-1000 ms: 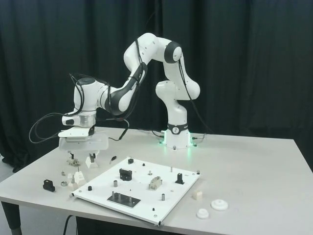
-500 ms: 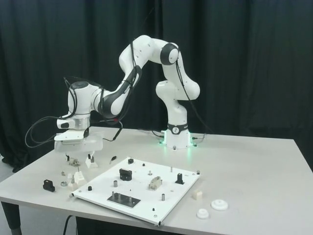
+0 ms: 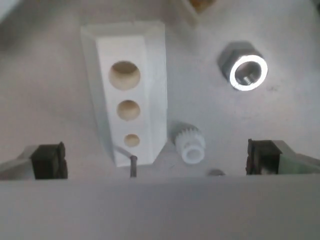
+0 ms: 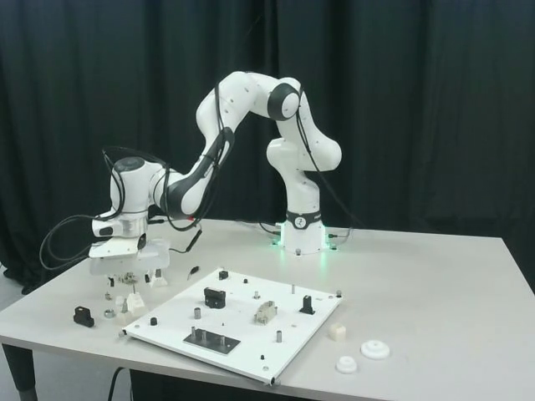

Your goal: Pick round peg 1.

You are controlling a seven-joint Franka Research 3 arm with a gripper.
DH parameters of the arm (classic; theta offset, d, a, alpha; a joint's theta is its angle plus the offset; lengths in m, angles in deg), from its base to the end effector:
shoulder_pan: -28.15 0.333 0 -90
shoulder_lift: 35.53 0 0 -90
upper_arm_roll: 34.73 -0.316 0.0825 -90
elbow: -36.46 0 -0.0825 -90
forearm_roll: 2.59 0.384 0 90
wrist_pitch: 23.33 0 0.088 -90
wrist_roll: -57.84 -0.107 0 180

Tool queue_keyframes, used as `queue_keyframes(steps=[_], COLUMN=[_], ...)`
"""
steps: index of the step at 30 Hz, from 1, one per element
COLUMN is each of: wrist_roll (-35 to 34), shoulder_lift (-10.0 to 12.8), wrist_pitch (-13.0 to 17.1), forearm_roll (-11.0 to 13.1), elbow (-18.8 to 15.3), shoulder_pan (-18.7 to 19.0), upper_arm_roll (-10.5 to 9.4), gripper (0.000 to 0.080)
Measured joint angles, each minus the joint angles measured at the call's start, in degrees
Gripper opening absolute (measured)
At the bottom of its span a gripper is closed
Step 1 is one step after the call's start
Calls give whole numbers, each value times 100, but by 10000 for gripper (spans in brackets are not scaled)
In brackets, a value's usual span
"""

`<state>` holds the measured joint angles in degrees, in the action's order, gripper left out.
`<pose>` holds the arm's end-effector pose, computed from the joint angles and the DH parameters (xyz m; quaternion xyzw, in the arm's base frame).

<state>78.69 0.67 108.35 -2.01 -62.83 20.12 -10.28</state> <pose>0.5770 -0.3347 0.2427 0.9904 -0.0682 -0.0593 0.1042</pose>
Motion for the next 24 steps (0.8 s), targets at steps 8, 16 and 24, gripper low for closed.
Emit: queue_keyframes(steps=[8,16,24], wrist_roll=[55,66,104], shoulder_lift=[183,276,296], wrist_pitch=[70,57,30], forearm_roll=[0,0,7], elbow=[7,3,-55], shoulder_pan=[-118,-201,-220], upper_arm_roll=[-1,-16,-20], gripper=[800,800,800])
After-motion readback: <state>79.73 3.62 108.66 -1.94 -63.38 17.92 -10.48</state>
